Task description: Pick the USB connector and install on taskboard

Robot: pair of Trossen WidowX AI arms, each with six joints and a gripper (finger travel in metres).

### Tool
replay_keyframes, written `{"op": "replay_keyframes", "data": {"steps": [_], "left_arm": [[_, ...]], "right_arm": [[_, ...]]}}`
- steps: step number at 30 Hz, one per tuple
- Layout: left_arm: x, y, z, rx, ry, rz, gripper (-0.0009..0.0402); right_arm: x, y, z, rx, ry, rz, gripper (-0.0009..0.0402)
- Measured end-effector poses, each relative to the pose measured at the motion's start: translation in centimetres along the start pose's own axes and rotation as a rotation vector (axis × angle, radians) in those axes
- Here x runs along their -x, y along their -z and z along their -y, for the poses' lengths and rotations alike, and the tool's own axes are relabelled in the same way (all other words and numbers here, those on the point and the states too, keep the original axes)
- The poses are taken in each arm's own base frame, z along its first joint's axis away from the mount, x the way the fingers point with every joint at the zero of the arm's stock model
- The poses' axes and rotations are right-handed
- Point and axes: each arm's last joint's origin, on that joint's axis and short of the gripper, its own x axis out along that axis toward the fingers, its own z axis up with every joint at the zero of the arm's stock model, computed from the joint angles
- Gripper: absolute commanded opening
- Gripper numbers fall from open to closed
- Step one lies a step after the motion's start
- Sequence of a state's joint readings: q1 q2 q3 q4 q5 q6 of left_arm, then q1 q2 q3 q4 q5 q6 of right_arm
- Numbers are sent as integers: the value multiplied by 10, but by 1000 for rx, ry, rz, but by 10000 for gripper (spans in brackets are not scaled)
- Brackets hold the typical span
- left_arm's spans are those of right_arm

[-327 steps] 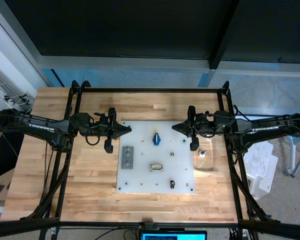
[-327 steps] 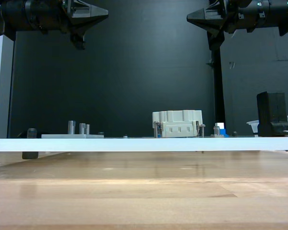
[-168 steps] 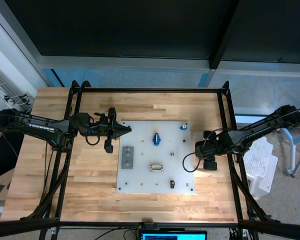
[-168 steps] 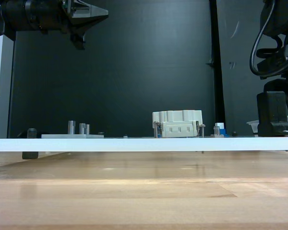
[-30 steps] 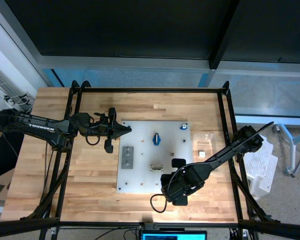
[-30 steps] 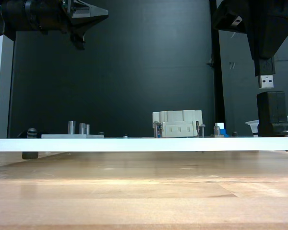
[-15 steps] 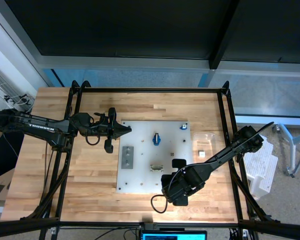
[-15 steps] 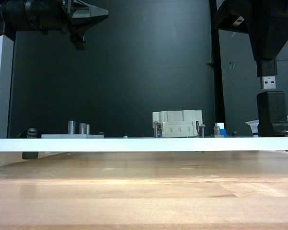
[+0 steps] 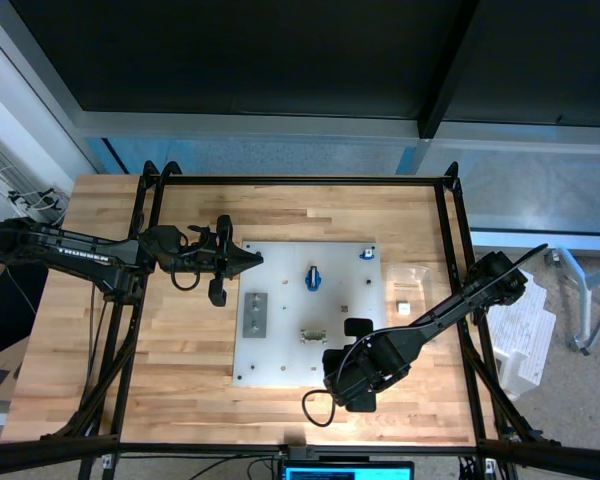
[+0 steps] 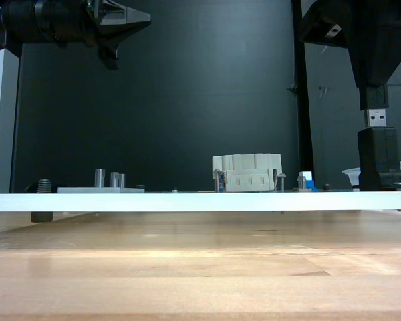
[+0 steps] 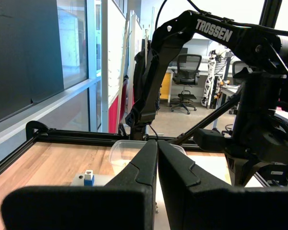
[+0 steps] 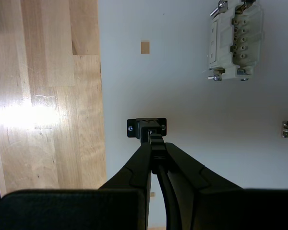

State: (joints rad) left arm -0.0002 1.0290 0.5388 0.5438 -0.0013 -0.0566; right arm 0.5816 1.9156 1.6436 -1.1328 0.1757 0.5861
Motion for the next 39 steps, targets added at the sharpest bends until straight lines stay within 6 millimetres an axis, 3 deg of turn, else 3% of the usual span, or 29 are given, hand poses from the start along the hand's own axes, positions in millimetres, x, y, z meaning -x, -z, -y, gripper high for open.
{"op": "replay_keyframes", "data": {"steps": [39], "left_arm": [[0,0,0,0,0,0,0]], "right_arm": [[-13,4,0,13,-5,14,0]]}}
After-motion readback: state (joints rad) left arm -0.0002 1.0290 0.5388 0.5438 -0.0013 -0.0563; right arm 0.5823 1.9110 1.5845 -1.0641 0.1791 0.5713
